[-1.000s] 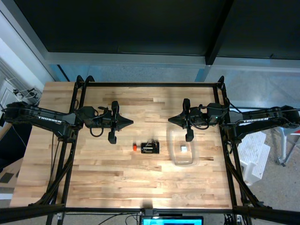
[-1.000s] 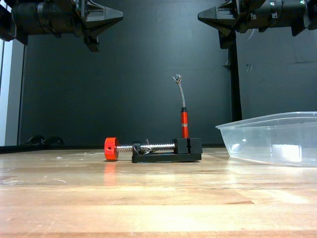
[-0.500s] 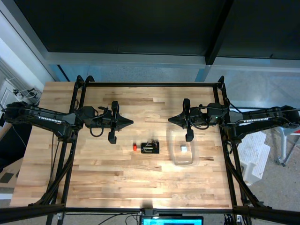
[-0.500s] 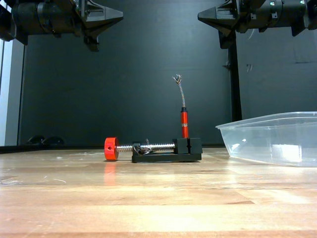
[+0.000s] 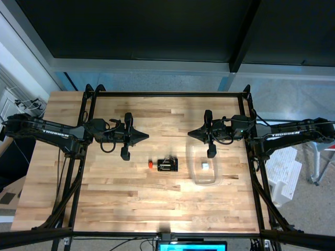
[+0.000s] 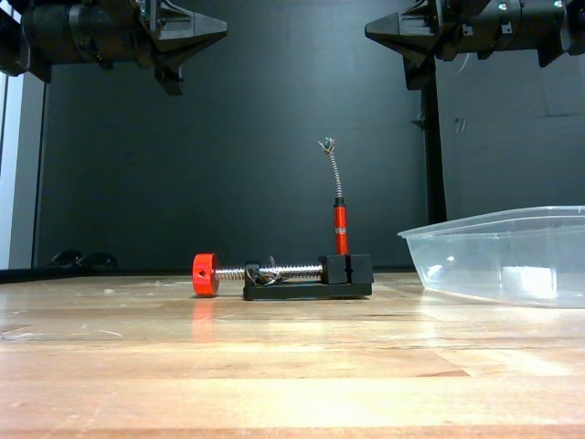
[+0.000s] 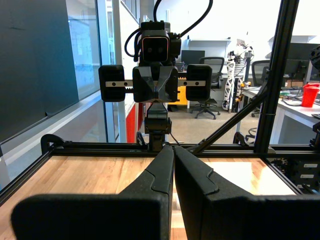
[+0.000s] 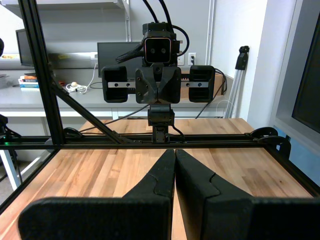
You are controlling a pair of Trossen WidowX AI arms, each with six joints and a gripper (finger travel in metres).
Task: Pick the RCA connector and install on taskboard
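The taskboard (image 5: 168, 165) (image 6: 308, 278) is a small black block at the table's middle. A red RCA connector (image 6: 340, 229) stands upright in its right end, a springy wire curving up from it. A red round cap (image 5: 150, 164) (image 6: 206, 273) on a silvery coil sticks out of the block's left side. My left gripper (image 5: 145, 136) (image 6: 222, 35) (image 7: 173, 148) hovers high, behind and left of the block, fingers shut on nothing. My right gripper (image 5: 190, 133) (image 6: 370, 30) (image 8: 175, 151) hovers high, behind and right of it, also shut and holding nothing.
A clear plastic tray (image 5: 192, 168) (image 6: 503, 256) lies right of the block, below the right gripper, with a small white piece (image 5: 205, 166) inside. A black frame rail (image 5: 167, 94) borders the table. Each wrist view faces the opposite arm (image 7: 156, 80) (image 8: 159, 82).
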